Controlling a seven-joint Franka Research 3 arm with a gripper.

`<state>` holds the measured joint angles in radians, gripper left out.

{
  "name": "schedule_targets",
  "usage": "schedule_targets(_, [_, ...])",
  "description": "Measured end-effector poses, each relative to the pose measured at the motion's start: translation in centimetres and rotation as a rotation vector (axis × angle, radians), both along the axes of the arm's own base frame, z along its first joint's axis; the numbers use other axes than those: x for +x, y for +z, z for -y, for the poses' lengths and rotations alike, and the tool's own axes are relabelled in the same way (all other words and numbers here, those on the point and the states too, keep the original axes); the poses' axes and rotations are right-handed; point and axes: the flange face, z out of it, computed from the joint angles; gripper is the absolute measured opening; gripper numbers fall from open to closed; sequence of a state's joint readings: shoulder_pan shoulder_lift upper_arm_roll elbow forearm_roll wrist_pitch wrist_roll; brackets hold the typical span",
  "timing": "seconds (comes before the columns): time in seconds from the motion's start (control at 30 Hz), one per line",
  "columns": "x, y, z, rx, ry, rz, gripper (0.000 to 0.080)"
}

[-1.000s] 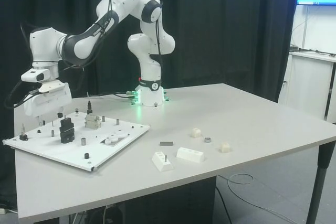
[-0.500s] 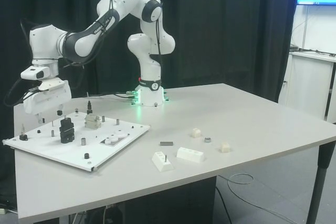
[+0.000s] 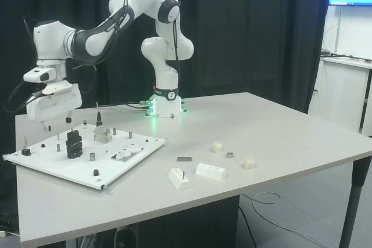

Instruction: Pick square peg 1.

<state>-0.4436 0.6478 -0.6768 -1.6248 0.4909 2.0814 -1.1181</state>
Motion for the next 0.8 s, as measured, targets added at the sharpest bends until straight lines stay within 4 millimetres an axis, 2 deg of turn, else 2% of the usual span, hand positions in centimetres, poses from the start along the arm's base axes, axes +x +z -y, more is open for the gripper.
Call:
schedule_targets(0.33, [4.1, 3.8, -2.1, 0.046, -0.167, 0.051, 0.08])
schedule_targets(0.57, [8.6, 6.5, -5.0, 0.075, -0.272, 0.091, 0.08])
schedule_targets(0.8, [13.4, 8.2, -8.6, 0.083, -0.379, 0.113, 0.08])
